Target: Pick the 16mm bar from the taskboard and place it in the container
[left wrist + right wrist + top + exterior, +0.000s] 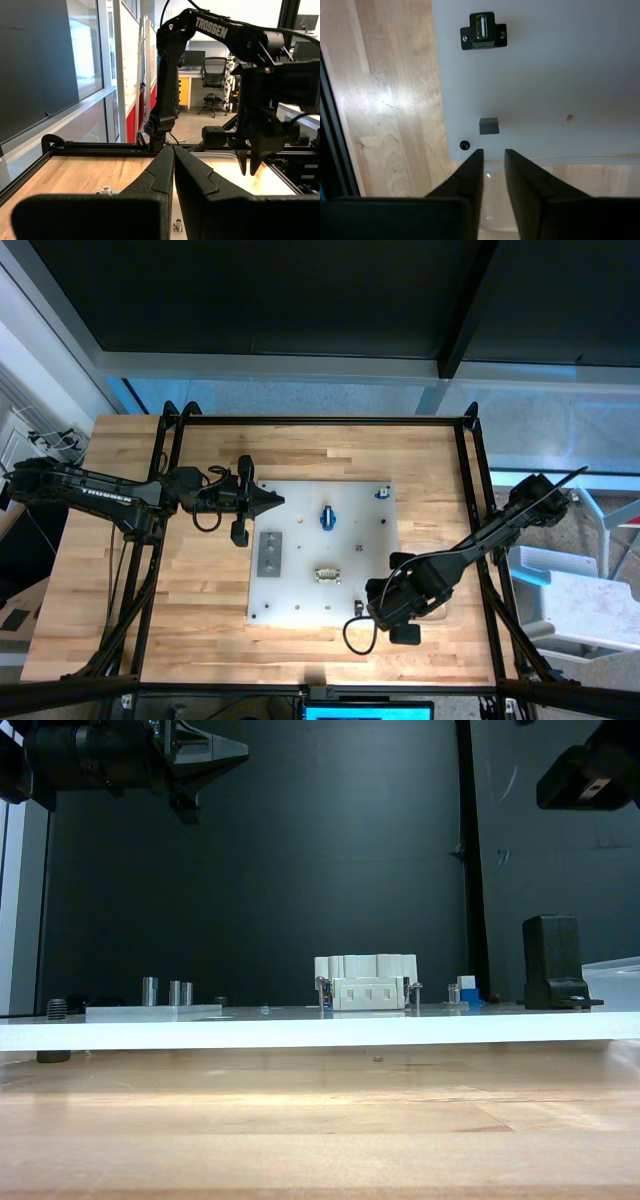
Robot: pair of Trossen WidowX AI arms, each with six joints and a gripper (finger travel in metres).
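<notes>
Two grippers noted, and only one was near the work. My right gripper hung over the clear rectangular plastic container. That container sat just beside the right edge of the flat white square taskboard, at its near-right corner. My right jaws stood a narrow slot apart with nothing between them.

The tiny short grey metal 16mm bar sat on the board just inside that right edge, close to the near edge. From my right fingertips it lay leftward, close ahead and almost in line with the slot. I could not tell its long axis, whether it stood upright in a socket or lay flat. I judged the pick not yet made. The slot looked barely wider than the bar, so centring or opening wider would matter.

My left gripper hung high over the board's far-left corner, its fingers pressed together and empty. It was well apart from the bar, so the right arm was clearly the nearer.

Counts:
- one small black socket part, left of the bar
- one grey metal block
- three short metal pegs standing on the block
- one pale multi-pin connector
- one blue connector
- one container, one board
</notes>
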